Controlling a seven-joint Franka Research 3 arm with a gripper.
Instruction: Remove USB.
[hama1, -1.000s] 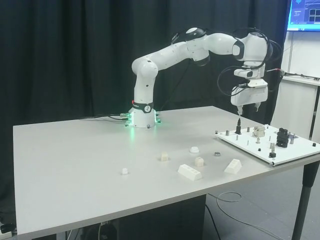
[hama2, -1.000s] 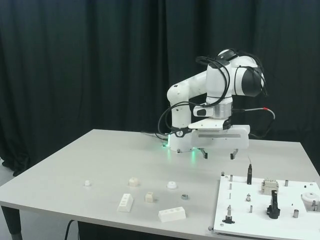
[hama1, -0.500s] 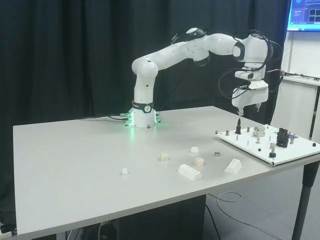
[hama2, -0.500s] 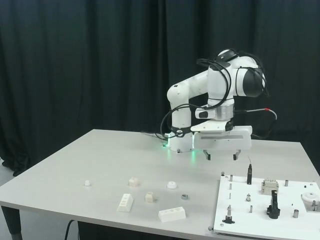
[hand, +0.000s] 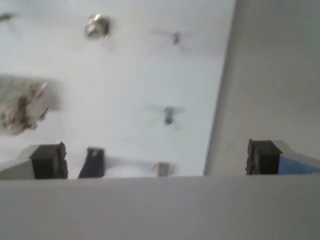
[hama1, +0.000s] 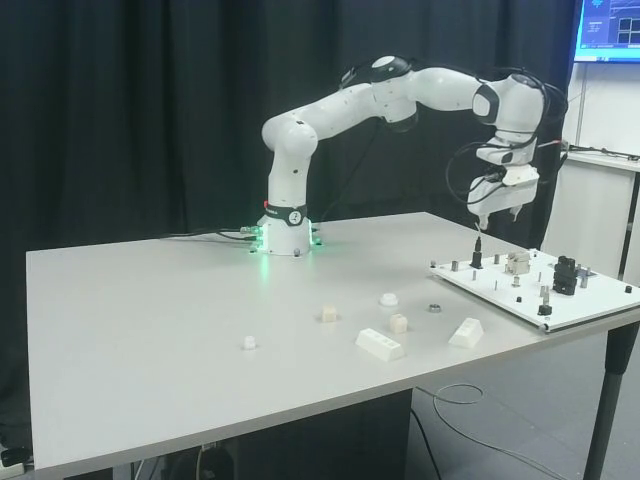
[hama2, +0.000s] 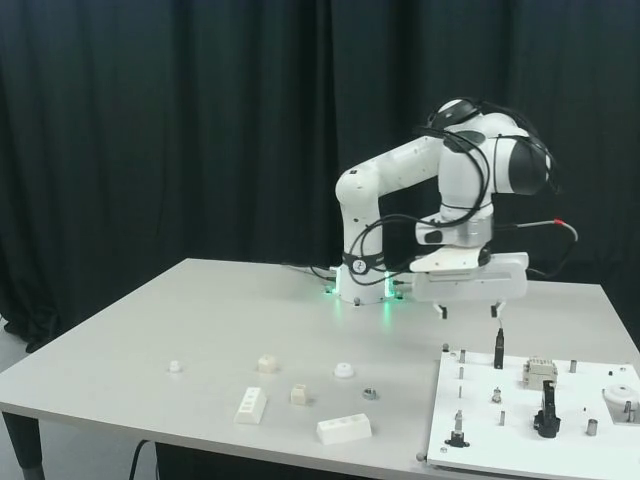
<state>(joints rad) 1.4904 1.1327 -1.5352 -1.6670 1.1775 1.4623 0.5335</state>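
Observation:
The USB (hama1: 477, 254) is a thin black stick standing upright at the near corner of the white board (hama1: 590, 305). The second room view has the USB (hama2: 497, 350) at the far edge of the board (hama2: 520, 440). My gripper (hama1: 497, 213) hangs open a little above that spot, with nothing held. Seen from the second room view, the gripper (hama2: 468, 311) has one finger almost straight over the stick. Through the wrist camera the gripper (hand: 155, 159) spans the board's edge, and the USB (hand: 94, 162) sits just inside one black fingertip (hand: 47, 161).
The board also carries a grey connector (hama1: 517, 262), a black part (hama1: 565, 275) and several small pegs. Loose white blocks (hama1: 380, 345) (hama1: 466, 332), smaller white pieces (hama1: 328, 313) (hama1: 249, 342) and a nut (hama1: 435, 308) lie on the grey table in front of the board.
The arm has swung the gripper across toward the board, ending above the USB. The fingers stayed open and the USB has not moved.

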